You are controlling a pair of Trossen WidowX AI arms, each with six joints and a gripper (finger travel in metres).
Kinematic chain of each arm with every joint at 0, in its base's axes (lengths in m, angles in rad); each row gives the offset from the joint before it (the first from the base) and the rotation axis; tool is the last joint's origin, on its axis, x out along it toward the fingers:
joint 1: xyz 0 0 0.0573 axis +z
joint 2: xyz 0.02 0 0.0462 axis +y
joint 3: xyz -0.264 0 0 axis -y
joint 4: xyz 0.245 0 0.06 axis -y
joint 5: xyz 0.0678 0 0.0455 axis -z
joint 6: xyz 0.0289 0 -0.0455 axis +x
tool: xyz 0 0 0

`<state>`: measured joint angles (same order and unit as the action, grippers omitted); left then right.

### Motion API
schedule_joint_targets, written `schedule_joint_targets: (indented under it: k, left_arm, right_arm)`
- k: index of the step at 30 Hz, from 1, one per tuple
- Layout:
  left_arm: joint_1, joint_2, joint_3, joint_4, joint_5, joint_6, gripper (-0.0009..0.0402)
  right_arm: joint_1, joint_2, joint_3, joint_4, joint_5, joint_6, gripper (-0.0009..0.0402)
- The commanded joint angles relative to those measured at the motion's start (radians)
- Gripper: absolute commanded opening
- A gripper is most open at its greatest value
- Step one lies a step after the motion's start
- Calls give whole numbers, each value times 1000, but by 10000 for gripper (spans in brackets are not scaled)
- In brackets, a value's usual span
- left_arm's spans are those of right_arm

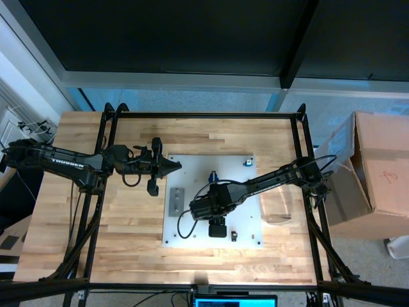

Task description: Remove the HAN10E connector from the taskboard and place in the container

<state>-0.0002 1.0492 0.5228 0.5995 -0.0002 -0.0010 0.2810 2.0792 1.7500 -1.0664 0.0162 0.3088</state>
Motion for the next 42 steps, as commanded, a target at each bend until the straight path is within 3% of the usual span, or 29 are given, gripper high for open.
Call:
schedule_joint_targets:
  k: [1,22,42]
  left_arm:
    - [0,0,0,0,0,0,0]
    - [0,0,0,0,0,0,0]
    - [0,0,0,0,0,0,0]
  right_arm:
    - [0,-18,2,2,0,2,16]
    - [-2,-188,6,-8,2,2,16]
    - [2,-193,2,-19,9,24,16]
